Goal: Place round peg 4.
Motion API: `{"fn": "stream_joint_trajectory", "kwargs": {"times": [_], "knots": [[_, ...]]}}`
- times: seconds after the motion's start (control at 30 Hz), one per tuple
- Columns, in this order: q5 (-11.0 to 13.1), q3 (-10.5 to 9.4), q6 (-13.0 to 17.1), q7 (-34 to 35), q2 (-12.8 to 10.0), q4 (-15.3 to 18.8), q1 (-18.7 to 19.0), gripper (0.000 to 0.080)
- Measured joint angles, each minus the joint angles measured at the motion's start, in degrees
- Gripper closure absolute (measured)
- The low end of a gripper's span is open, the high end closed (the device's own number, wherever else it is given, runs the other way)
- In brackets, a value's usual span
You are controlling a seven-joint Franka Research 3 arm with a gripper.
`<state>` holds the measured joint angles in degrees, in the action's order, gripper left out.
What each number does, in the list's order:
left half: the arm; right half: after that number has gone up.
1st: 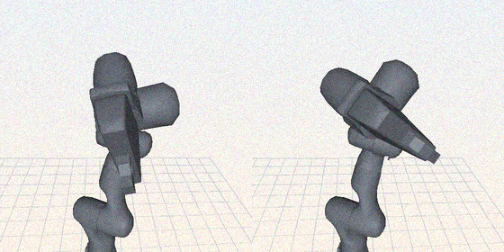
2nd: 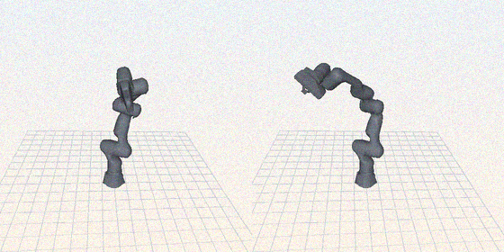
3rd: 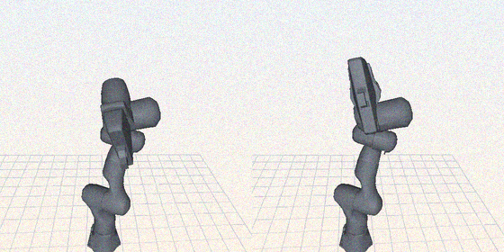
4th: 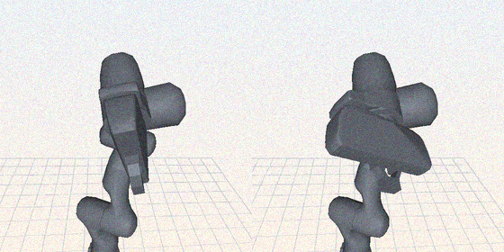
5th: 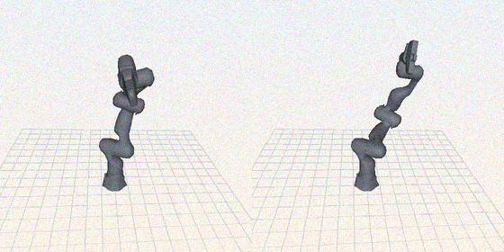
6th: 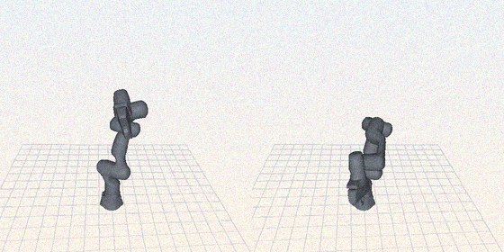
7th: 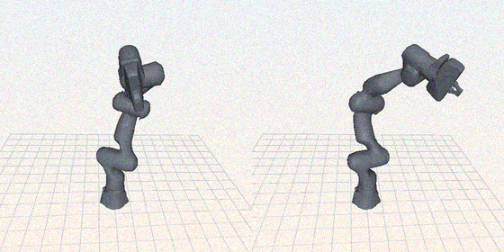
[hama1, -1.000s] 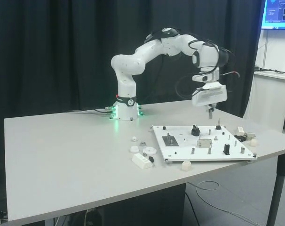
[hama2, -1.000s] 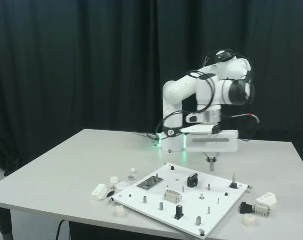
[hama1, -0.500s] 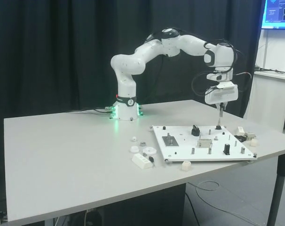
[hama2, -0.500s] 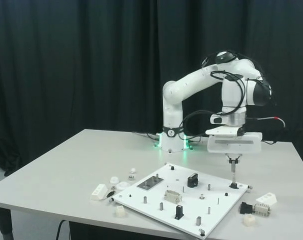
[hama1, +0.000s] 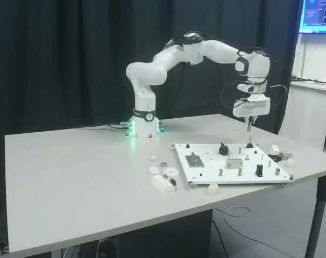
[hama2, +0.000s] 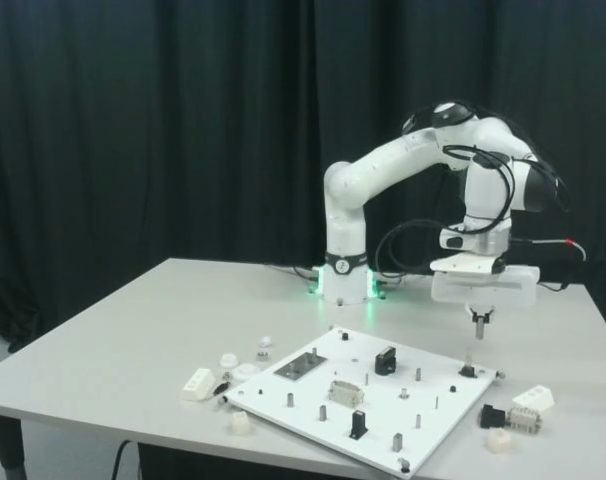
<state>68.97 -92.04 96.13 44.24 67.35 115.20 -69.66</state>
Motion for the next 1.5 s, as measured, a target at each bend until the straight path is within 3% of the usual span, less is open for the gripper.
{"fn": "stream_joint_trajectory", "kwargs": {"times": [0.37, 1.0, 1.5], "knots": [[0.16, -2.41, 0.68, 3.36, 0.00, 0.52, 2.57, 0.0655], [1.99, -5.59, 7.56, 7.04, 0.00, 2.76, 5.79, 0.0655], [4.12, -8.18, 12.05, 7.16, 0.00, 4.14, 6.16, 0.0655]]}}
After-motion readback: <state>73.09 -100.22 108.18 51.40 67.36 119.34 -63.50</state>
